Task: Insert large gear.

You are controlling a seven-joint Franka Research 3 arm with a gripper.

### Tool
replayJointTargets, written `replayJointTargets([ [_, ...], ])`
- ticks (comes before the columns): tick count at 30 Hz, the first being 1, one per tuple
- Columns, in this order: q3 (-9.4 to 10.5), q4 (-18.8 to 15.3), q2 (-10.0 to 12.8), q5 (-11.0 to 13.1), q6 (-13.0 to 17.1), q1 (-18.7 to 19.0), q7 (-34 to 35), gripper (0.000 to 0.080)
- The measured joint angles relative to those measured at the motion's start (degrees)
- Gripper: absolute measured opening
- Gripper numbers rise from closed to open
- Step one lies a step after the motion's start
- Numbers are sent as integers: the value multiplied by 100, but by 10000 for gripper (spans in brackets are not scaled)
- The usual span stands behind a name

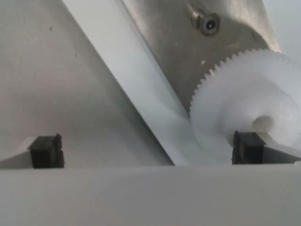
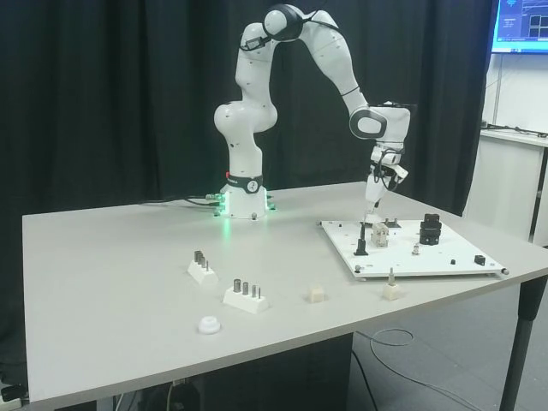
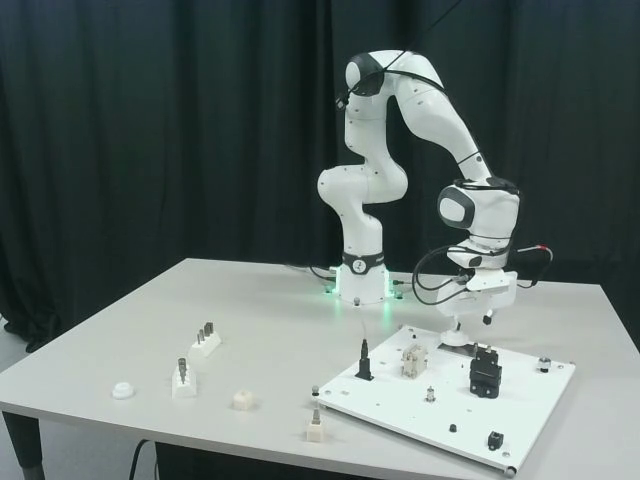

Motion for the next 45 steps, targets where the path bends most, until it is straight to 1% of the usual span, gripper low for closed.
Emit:
replayJointTargets([
  [21, 22, 0, 25, -88, 133, -79, -16, 800],
  [25, 24, 0, 93, -122, 190, -112, -35, 800],
  [30, 25, 1, 259, -239, 309, -208, -38, 800],
  [33, 61, 2, 262, -269, 315, -266, -37, 800],
  [36, 159, 15, 243, -218, 308, -315, -33, 800],
  [37, 224, 40, 227, -155, 307, -328, -26, 800],
  [39, 403, 118, 150, 52, 238, -346, -5, 800],
  [41, 604, 232, 18, 291, 1, -355, 27, 800],
  [43, 801, 367, -161, 519, -369, -359, 86, 800],
  [45, 966, 510, -352, 667, -777, -359, 175, 800],
])
